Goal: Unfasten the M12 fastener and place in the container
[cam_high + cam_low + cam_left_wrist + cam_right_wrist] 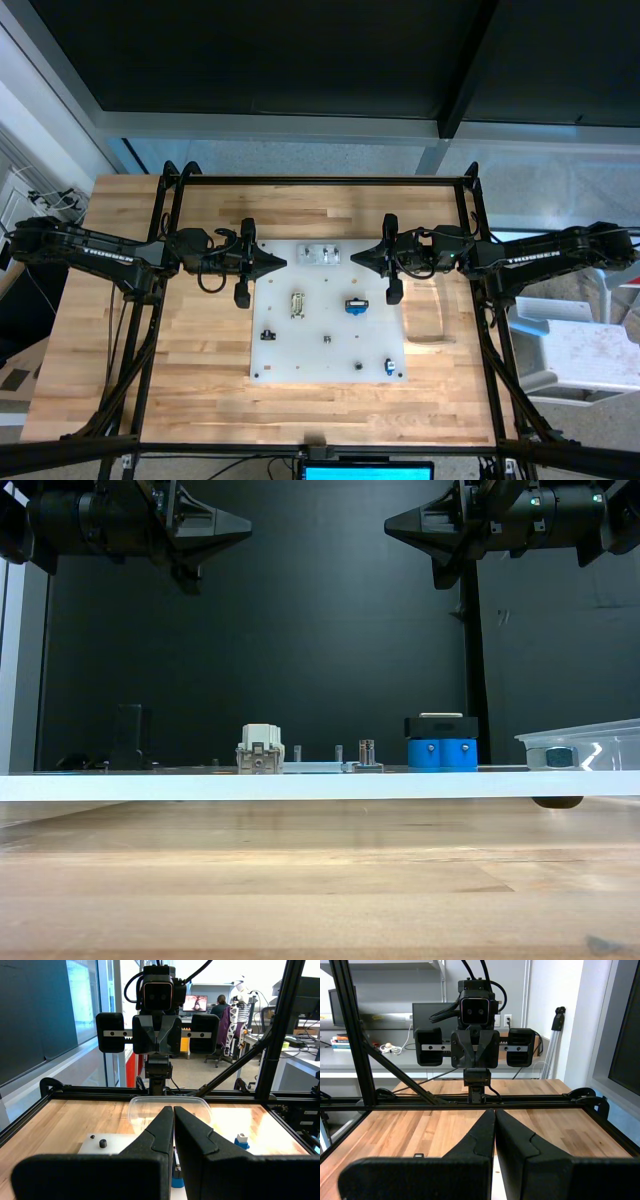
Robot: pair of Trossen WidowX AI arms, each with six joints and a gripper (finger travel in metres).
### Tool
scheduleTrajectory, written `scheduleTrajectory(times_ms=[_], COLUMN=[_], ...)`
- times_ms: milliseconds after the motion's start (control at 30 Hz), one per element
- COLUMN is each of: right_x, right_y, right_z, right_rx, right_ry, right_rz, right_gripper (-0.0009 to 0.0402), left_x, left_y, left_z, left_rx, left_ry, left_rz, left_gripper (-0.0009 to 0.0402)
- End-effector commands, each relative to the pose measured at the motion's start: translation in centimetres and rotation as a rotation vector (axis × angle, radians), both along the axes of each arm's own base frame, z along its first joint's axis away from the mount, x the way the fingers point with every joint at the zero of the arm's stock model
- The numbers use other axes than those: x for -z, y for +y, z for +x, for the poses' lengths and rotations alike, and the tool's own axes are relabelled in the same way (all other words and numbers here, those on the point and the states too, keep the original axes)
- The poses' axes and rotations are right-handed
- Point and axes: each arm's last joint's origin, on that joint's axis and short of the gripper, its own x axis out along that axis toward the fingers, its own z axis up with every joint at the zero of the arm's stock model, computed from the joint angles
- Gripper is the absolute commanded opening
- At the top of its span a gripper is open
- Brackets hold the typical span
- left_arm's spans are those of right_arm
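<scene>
**High view:** both arms reach inward over the far part of the white board [300,355]. The left gripper [283,262] and right gripper [353,256] point at each other, tips apart. Both sets of jaws are together and hold nothing. The M12 nut [360,366] is the dark round spot near the board's near right edge, on its stud as far as I can judge. The container [428,340] lies on the table [200,380] just beside the board's right edge, under the right arm. I see nothing in it.

**Low view:** both grippers hang level, high above the board. The nut [558,757] shows silver in front of the container wall [600,742]. It looks as if it is inside, but the high view says it is not.

**Left wrist view:** own jaws together, only a thin slit between them. The container [195,1105] sits beyond the tips. I can't pick out the nut.

**Right wrist view:** own jaws together, left arm facing. Nut and container are not in view.

**Call:** the right arm is nearer. From its tips the nut lies almost straight toward the near edge and well below. The stud axis is vertical and the jaws lie horizontal, so the wrist must pitch down, open and straddle the nut. The container is then near on that arm's own side.
</scene>
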Motion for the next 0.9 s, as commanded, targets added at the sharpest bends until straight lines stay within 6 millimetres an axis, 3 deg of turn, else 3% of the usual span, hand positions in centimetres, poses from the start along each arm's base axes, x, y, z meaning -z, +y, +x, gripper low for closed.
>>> scheduleTrajectory(times_ms=[33,400,600,900], right_x=[0.5,0.5,-0.1,-2.6], right_y=[0.0,0.1,0.4,2.4], right_z=[-0.1,-0.1,0.4,0.1], right_rx=[-0.003,-0.011,-0.01,0.004], right_ry=[0.01,0.036,0.238,0.499], right_rz=[0.007,0.029,0.056,0.076], right_gripper=[0.0,0.0,0.0,0.0], left_x=[0.0,0.0,0.0,0.0], left_y=[0.0,0.0,0.0,0.0], left_z=[0.0,0.0,0.0,0.0], left_rx=[0.0,0.0,0.0,0.0], left_ry=[0.0,0.0,0.0,0.0], left_rz=[0.0,0.0,0.0,0.0], left_gripper=[0.0,0.0,0.0,0.0])
